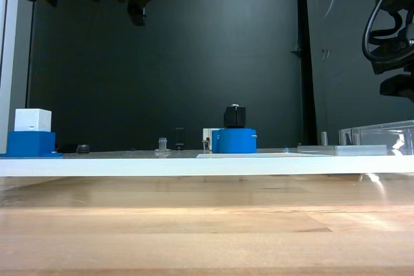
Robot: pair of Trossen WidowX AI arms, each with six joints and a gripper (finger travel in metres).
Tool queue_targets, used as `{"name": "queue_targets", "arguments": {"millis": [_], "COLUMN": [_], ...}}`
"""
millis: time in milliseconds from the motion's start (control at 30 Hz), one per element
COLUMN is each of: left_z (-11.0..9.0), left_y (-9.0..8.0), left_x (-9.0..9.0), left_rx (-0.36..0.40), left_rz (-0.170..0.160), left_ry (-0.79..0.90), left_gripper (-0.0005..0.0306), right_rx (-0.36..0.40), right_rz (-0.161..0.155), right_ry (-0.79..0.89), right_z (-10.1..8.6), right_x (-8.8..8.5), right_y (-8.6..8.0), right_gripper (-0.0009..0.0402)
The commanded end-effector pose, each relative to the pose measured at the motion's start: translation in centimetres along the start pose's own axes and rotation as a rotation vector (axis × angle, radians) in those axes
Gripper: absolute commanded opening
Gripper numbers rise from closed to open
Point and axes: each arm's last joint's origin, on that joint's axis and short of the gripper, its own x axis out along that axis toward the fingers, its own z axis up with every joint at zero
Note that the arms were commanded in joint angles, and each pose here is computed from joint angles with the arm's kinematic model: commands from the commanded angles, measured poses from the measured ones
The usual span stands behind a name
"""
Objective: Pick the 16mm cylinder and install on the taskboard
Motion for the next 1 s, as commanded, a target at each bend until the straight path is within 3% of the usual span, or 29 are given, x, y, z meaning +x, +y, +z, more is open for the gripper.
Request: {"name": "queue_targets", "arguments": {"millis": [33,300,533,700,1000], "left_z": [0.0,0.0,0.0,0.0,0.0], "left_y": [0.0,0.0,0.0,0.0,0.0], "left_x": [0.0,0.0,0.0,0.0,0.0], "left_rx": [0.0,0.0,0.0,0.0,0.0], "left_rz": [0.0,0.0,0.0,0.0,0.0], "left_ry": [0.0,0.0,0.0,0.0,0.0], "left_gripper": [0.0,0.0,0.0,0.0,0.0], "right_rx": [-0.002,-0.034,-0.037,-0.034,-0.035], "right_rz": [0.004,0.019,0.008,0.025,0.02], "right_ry": [-0.003,-0.001,0.022,0.005,0.018], "right_z": [0.1,0.6,1.1,1.7,3.8], "right_x": [-0.1,-1.3,-3.7,-5.1,-5.3], "right_y": [0.0,0.2,0.2,0.4,1.5], "right_gripper": [0.0043,-0.0002,0.0007,0.0007,0.0007]}}
